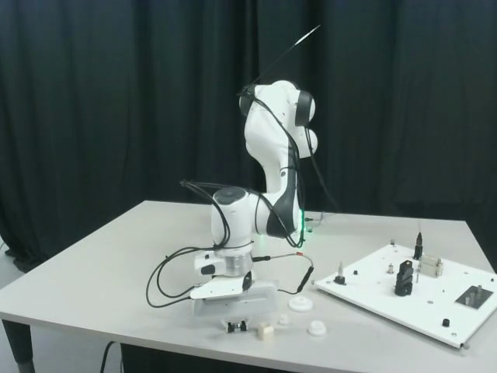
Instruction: Pick bolt 4.
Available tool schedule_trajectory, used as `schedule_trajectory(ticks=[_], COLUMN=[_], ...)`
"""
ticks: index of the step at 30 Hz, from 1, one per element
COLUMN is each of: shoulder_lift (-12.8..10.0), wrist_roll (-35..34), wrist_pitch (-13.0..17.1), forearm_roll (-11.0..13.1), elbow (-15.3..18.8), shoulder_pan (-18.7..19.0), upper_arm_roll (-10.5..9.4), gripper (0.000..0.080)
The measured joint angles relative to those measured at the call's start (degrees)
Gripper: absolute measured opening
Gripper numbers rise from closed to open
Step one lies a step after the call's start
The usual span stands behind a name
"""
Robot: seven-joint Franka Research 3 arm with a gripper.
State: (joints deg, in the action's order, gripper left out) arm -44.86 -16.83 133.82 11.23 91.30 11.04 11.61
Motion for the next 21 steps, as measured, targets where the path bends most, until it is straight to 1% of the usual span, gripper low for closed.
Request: schedule_trajectory(ticks=[3, 4, 13, 21], shoulder_lift=[-0.01, -0.01, 0.09, 1.09], wrist_roll=[-0.29, -0.45, -1.9, -2.34], wrist_pitch=[0.05, 0.06, 0.09, -0.73], forearm_roll=[0.0, 0.0, 0.0, -0.04], elbow=[0.0, 0.01, -0.12, -0.18], shoulder_pan=[0.0, 0.0, 0.05, 0.09], upper_arm_roll=[0.0, 0.0, 0.0, 0.0], gripper=[0.0342, 0.0245, 0.0246, 0.0246])
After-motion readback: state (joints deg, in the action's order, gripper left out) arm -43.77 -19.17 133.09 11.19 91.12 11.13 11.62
